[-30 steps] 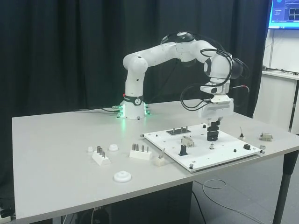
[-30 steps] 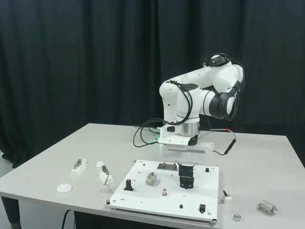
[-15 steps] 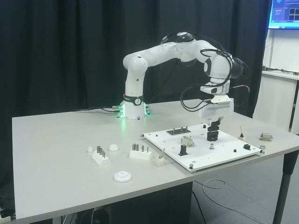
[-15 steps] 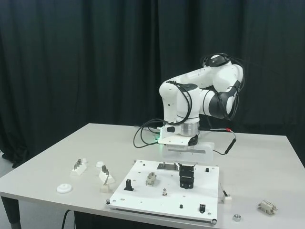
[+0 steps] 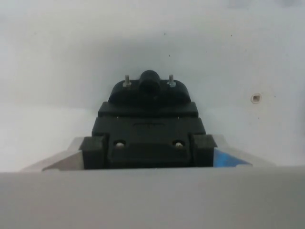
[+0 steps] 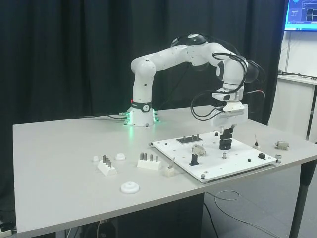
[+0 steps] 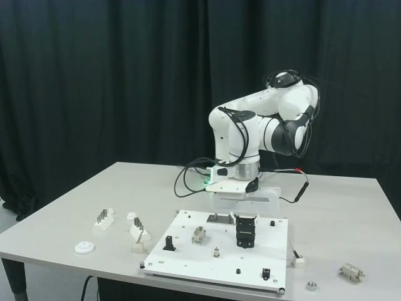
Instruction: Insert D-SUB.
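The black D-SUB plug [image 5: 148, 129] has two small screws and a round cable boss on its back. My gripper [image 5: 148, 149] is shut on it, with a finger [image 5: 93, 150] pressed against each side. In the first room view the gripper [image 6: 226, 138] holds the plug [image 6: 225, 145] upright, low over the middle of the white board [image 6: 237, 162]. I cannot tell whether the plug touches the board. The second room view shows the same plug [image 7: 245, 236] under the gripper [image 7: 245, 224]. A grey D-SUB socket [image 6: 198, 149] stands on the board, apart from the plug.
On the board [image 7: 188, 260] stand a black bracket [image 6: 194, 158], small pegs and a grey bar [image 7: 219, 218]. A loose grey connector [image 6: 282, 145] lies on the table beyond the board. White peg blocks [image 6: 106, 165] and a white gear [image 6: 130, 187] lie on the other side.
The wrist and hand have shifted slightly. The plug stays in the gripper at nearly the same spot over the board.
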Motion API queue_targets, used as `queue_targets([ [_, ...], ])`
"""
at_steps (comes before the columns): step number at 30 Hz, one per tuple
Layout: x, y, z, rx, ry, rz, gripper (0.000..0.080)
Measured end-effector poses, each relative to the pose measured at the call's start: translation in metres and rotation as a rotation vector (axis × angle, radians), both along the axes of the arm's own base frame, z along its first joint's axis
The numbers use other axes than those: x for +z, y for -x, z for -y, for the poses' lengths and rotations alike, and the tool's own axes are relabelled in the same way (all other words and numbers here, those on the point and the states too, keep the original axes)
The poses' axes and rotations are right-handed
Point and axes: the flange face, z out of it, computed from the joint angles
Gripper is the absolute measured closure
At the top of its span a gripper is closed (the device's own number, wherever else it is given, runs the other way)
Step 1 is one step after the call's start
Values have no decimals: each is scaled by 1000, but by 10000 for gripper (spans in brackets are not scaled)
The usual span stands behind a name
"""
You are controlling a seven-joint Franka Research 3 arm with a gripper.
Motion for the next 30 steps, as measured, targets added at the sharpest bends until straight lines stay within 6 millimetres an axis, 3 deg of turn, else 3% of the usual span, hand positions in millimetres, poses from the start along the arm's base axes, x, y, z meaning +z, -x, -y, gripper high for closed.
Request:
queue_targets([
  [30,-3,-8,2,-17,-13,-23,422],
])
